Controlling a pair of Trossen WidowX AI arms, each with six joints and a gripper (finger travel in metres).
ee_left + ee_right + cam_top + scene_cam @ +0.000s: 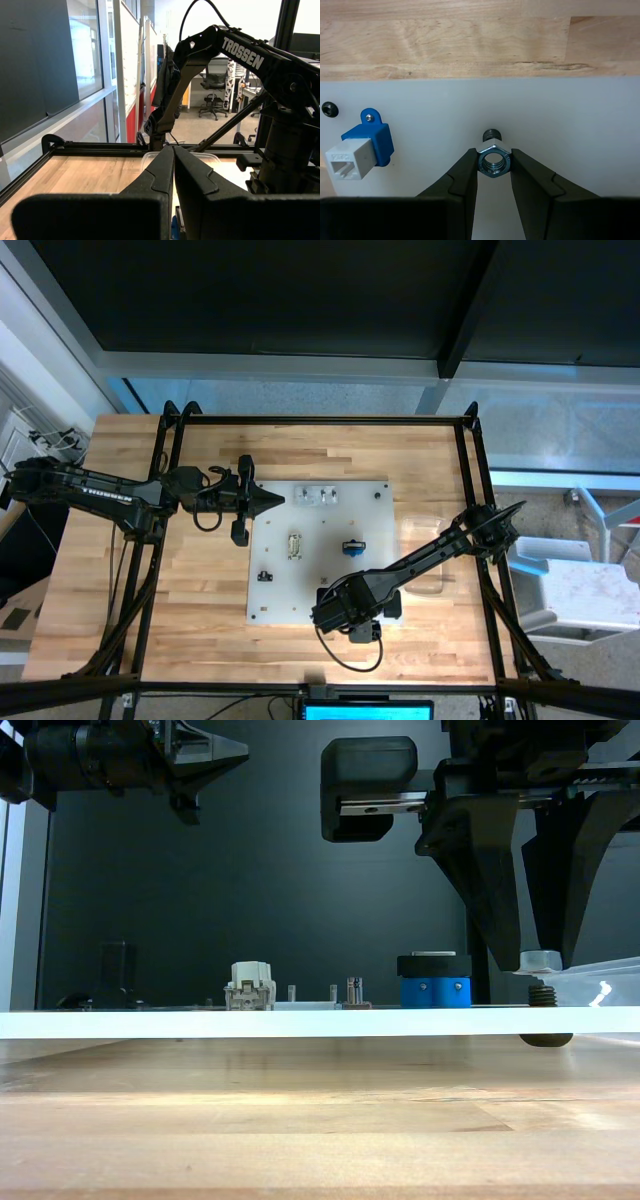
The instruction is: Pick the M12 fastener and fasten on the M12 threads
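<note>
The right gripper (494, 163) is down low over the near edge of the white board (300, 585). Its two fingers (462, 175) squeeze the small silver nut (494, 164) between their tips, one finger on each side. You can look right through the hole in the nut. The nut is in the air, right above the black stud (542, 993). It is not on the stud, and the ribs of the stud are bare. The stud stands on the board close to its near edge.

The left gripper (173, 152) is high up over the far left edge of the board. Its fingers are pressed together and there is nothing between them.

A blue block (434, 992) with a black top sits on the board, just to the left of the stud in the low view. A little white plug in a blue holder (362, 150) is on the board too. A clear tray (420, 525) lies on the wooden table (200, 580), beside the right edge of the board.
</note>
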